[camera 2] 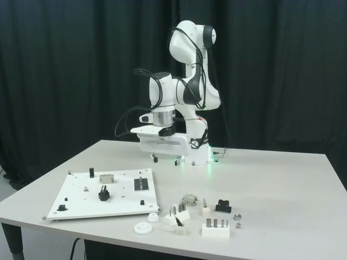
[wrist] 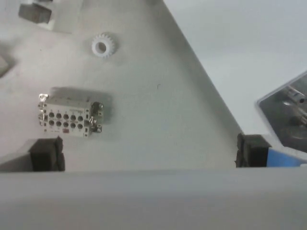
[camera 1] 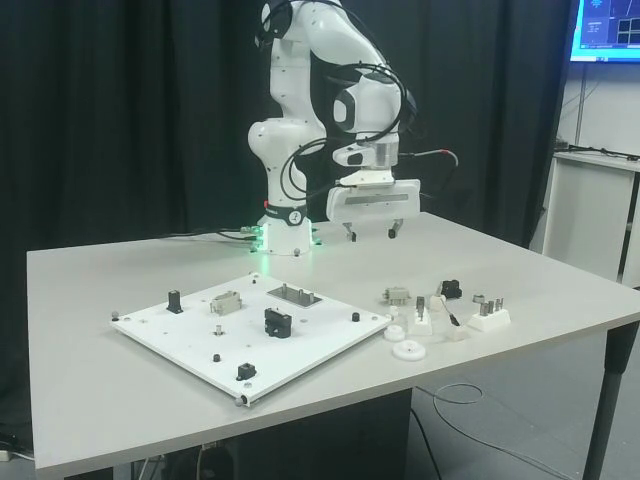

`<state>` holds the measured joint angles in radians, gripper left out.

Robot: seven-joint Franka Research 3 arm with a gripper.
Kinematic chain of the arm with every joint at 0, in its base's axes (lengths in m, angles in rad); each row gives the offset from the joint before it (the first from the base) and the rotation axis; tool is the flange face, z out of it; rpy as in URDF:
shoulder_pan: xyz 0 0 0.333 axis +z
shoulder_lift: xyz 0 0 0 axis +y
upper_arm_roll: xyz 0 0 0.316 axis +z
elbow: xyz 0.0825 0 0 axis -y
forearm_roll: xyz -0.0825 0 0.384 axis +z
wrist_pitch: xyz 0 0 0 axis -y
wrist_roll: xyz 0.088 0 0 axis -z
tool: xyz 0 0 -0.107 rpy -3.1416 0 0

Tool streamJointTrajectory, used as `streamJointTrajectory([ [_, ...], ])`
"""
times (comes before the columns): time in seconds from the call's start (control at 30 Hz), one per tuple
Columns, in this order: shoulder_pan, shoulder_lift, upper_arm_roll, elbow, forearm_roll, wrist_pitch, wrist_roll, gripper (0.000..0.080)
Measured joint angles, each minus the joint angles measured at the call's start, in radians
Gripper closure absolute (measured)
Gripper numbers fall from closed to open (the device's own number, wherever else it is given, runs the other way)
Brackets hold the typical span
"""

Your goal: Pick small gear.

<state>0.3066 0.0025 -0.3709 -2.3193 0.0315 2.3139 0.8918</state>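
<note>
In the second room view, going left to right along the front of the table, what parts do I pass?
White board → large gear → small gear → black clip → pin block → nut.

A white square assembly board (camera 1: 300,350) lies on the grey tabletop (camera 1: 120,290), with a grey multi-pin connector block (wrist: 71,116) below the hand.

I see black curtains (camera 2: 65,70) behind the grey table (camera 1: 120,290), plus a white cabinet (camera 1: 590,205) and 1 screen (camera 1: 605,30).
</note>
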Motion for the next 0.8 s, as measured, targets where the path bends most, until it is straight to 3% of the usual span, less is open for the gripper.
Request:
streamJointTrajectory([
  [0.43, 0.001, 0.022, 0.001, -0.004, 0.002, 0.068, 0.061, 0.0003],
  [0.8, 0.005, 0.067, 0.014, -0.008, 0.021, 0.147, 0.145, 0.0003],
])
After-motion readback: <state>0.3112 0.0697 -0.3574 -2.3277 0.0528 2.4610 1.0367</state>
